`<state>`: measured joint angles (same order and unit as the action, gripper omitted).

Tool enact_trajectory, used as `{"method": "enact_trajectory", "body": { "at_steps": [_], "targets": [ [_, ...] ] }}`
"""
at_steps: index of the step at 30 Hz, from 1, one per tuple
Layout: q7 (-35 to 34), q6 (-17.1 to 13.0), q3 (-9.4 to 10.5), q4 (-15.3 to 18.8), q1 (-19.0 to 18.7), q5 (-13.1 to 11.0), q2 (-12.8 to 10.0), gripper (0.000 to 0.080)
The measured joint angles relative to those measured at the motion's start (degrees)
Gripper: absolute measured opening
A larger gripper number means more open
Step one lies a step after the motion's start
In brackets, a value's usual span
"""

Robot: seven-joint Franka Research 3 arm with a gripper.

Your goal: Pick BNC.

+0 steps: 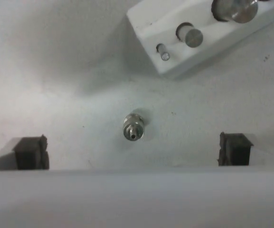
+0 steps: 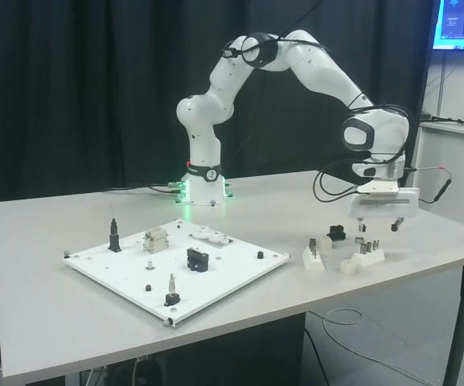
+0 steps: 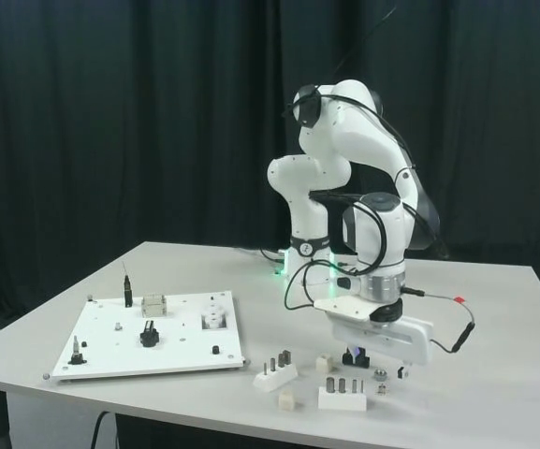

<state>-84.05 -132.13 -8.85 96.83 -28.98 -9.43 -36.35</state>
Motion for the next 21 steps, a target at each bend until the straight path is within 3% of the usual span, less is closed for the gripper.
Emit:
{"method": "enact_trajectory", "body": {
  "at_steps": [21],
  "targets": [
    [0.0,-0.16,-0.11,-1.57,0.03,0.0,-2.61,0.08]
  ]
}}
